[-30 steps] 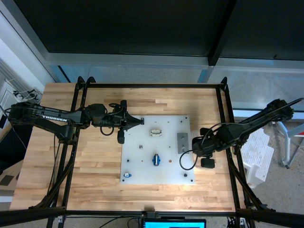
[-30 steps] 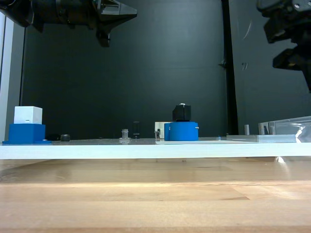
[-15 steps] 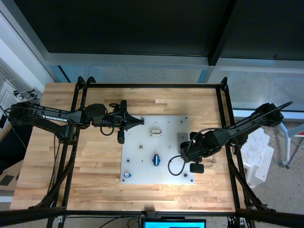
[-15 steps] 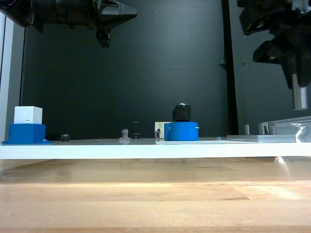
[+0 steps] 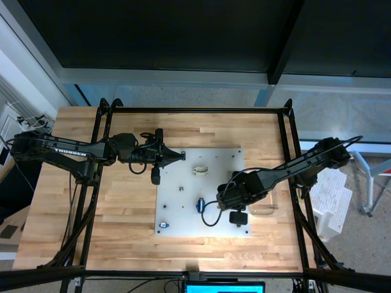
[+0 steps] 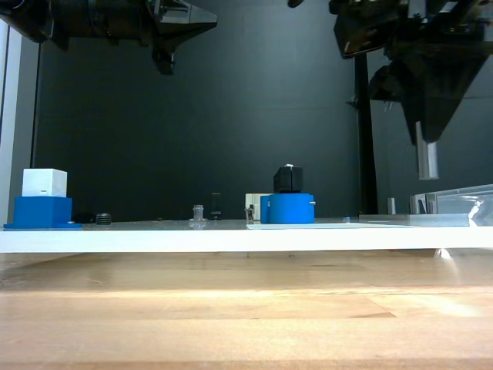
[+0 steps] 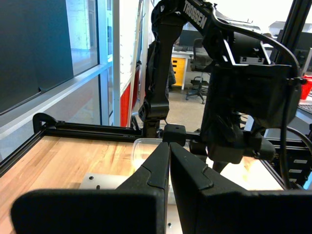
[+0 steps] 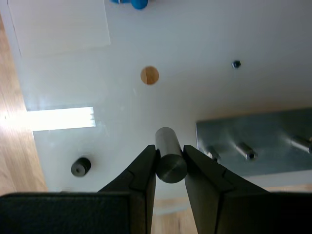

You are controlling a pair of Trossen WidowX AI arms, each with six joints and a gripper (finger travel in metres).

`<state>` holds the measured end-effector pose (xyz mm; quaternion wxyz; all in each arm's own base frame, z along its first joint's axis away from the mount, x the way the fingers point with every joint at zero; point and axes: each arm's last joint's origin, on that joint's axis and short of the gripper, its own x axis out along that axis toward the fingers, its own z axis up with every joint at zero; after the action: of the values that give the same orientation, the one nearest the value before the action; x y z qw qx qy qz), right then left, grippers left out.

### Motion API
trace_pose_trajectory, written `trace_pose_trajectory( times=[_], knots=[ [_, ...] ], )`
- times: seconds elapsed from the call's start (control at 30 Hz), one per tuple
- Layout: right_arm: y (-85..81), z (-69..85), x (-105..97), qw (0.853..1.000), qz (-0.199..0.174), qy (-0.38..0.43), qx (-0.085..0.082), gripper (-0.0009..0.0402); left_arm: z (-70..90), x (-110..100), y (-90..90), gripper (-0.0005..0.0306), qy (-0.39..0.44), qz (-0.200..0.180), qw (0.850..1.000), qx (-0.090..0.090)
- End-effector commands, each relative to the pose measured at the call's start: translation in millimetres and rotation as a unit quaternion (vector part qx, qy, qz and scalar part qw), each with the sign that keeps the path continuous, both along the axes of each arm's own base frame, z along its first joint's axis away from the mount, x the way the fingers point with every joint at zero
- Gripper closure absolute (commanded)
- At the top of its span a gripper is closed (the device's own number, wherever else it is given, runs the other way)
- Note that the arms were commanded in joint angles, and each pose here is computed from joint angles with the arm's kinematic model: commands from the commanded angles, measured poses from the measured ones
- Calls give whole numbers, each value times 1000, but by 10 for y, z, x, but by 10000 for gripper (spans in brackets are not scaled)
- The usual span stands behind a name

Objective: Pick the 16mm cylinder and install on the taskboard

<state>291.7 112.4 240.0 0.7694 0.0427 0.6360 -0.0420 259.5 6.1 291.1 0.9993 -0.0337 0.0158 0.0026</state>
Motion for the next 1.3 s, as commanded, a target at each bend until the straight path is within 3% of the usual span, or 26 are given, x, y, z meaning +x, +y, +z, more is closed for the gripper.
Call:
trace_pose_trajectory(
  times=[0.03, 0.53, 1.3],
  knots=[
    [15, -28, 82, 1000, -3, 3, -2, 393, 1, 1, 1, 300, 0, 0, 1000, 0],
    [99, -154, 408, 1000, 1, 4, -7, 393, 1, 1, 0, 300, 0, 0, 1000, 0],
    [97, -291, 496, 1000, 11, 4, -11, 393, 1, 1, 0, 300, 0, 0, 1000, 0]
  ],
)
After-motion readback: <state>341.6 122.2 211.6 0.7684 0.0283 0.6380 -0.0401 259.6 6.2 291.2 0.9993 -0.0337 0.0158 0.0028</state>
